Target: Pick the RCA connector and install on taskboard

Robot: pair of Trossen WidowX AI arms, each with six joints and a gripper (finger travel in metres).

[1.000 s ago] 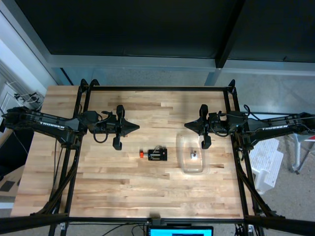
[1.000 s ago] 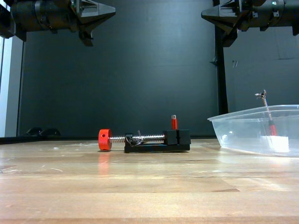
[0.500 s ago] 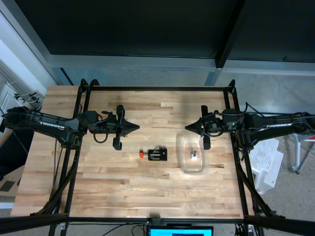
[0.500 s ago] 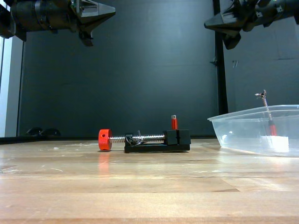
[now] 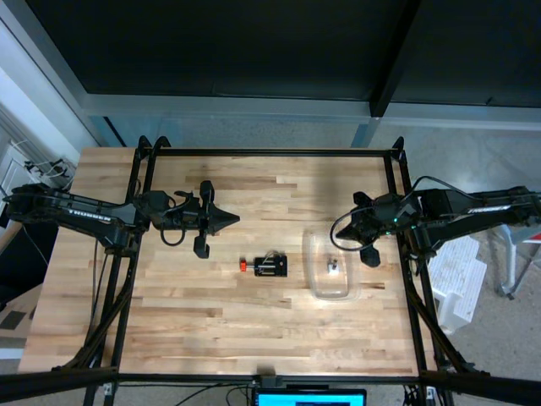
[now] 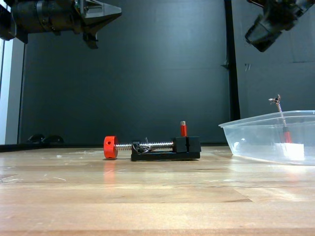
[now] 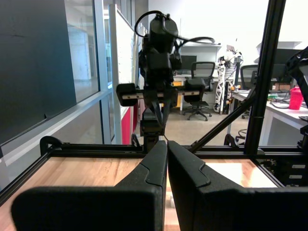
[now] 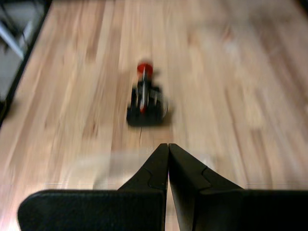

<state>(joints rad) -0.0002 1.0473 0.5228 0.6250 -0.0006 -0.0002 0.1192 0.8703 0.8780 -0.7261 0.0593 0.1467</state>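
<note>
At the near edge of the desk [image 5: 211,338] a lit blue screen [image 5: 308,397] shows. Farther in, right of centre, lies a clear tray [image 5: 310,283] with its long side running near to far. The RCA connector [image 5: 334,267] sits inside it, about mid-tray, just beside a pale square piece [image 6: 295,150].

Left of the tray and apart from it, the taskboard [image 5: 270,266] lies flat on the bare wood. Its red-orange tab [image 5: 243,266] points left, away from the tray.

The right end effector [image 5: 341,239] hangs high above the tray's far end, tilted down toward the desk. Its fingers [image 8: 185,178] are pressed together with nothing between them, and its camera looks past them at the taskboard.

The left end effector [image 5: 235,219] hovers level, high over the desk, beyond the taskboard and to its left. Its fingers [image 7: 185,168] meet too and are empty.
</note>
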